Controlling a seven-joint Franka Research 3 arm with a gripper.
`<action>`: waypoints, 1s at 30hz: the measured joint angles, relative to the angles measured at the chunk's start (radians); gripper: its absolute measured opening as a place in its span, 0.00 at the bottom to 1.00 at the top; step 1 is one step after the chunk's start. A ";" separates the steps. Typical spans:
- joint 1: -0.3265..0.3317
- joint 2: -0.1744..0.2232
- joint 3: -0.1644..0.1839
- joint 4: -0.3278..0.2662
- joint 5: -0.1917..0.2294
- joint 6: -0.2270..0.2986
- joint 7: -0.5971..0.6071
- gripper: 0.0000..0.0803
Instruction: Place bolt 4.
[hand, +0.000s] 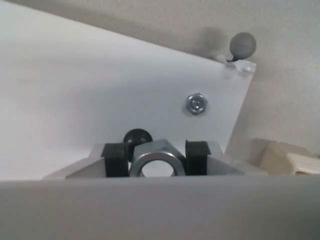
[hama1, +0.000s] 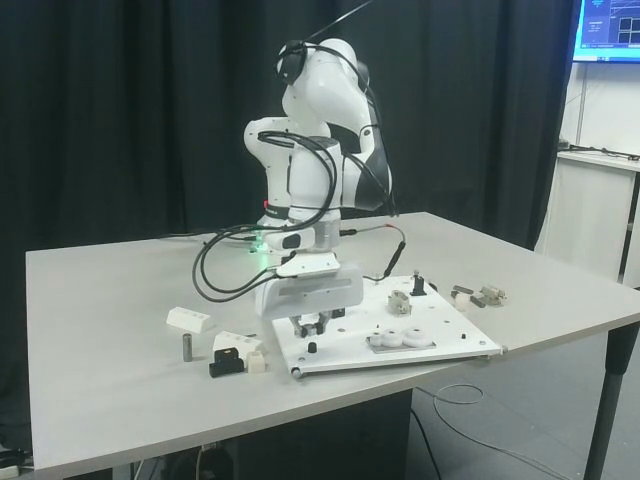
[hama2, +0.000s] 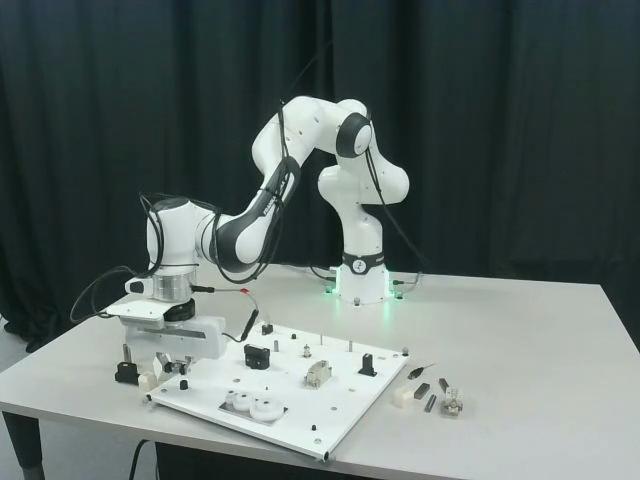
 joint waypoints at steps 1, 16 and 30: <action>0.000 -0.001 0.001 0.000 0.001 -0.001 0.000 0.31; 0.004 -0.004 0.005 -0.001 0.031 -0.005 0.000 0.31; 0.005 -0.004 0.006 -0.001 0.041 -0.005 0.002 0.31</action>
